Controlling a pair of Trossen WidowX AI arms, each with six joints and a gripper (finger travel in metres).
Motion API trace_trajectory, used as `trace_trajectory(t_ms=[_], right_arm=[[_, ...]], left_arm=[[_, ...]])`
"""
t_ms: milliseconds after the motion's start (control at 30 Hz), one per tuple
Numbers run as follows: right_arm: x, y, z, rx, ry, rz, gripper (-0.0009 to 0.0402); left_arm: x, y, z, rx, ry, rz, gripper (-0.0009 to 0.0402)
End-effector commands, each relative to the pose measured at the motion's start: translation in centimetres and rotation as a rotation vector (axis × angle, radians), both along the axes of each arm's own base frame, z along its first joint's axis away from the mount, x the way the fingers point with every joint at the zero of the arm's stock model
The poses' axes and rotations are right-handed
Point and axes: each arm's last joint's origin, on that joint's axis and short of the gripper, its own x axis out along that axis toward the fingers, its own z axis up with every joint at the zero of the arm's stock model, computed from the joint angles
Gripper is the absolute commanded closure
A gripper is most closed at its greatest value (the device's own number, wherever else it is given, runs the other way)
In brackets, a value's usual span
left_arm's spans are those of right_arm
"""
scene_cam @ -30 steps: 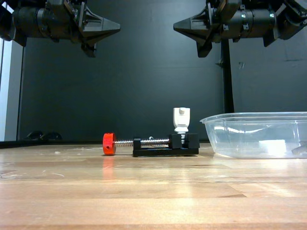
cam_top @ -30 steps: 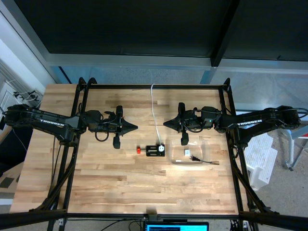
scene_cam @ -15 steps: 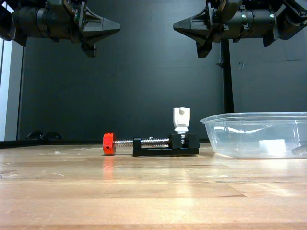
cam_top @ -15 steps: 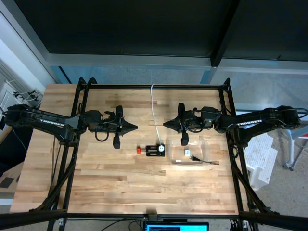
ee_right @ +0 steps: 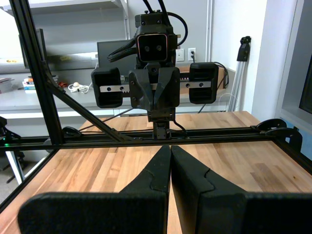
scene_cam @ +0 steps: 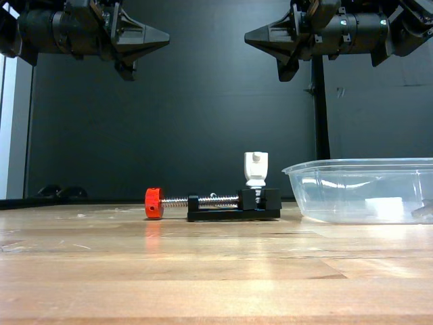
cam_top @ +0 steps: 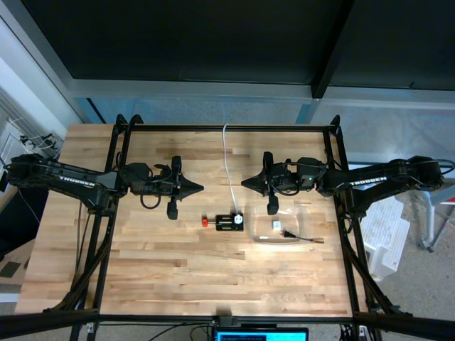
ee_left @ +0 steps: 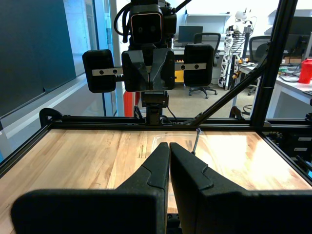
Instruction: Remove the power plug from the receptacle and place in the container
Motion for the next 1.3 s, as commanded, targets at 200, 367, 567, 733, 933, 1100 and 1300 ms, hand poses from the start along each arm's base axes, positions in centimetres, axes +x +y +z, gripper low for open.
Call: trace_trajectory(t_ms=[200, 367, 567, 733, 933, 1100, 1300], right_arm=[[0.00, 0.00, 0.01, 0.001, 0.002, 0.000, 0.0393], [0.00, 0.00, -0.16, 0.002, 0.019, 0.000, 0.0393], [0.00, 0.00, -0.33, 0.003, 0.037, 0.000, 0.0393], [0.00, 0.01, -0.33, 0.003, 0.036, 0.000, 0.0393], [0.00, 0.00, -0.33, 0.003, 0.037, 0.000, 0.0393], [0.00, 0.00, -0.33, 0.003, 0.037, 0.000, 0.0393], [0.00, 0.01, -0.33, 0.003, 0.037, 0.000, 0.0393]], left_arm=[[0.01, 0.00, 0.00, 0.000, 0.000, 0.000, 0.0393], [0.01, 0.01, 0.00, 0.000, 0.000, 0.000, 0.0393], [0.01, 0.00, 0.00, 0.000, 0.000, 0.000, 0.0393], [0.01, 0.00, 0.00, 0.000, 0.000, 0.000, 0.0393], [0.01, 0.01, 0.00, 0.000, 0.000, 0.000, 0.0393], [0.01, 0.01, 0.00, 0.000, 0.000, 0.000, 0.0393], [0.01, 0.00, 0.00, 0.000, 0.000, 0.000, 0.0393]])
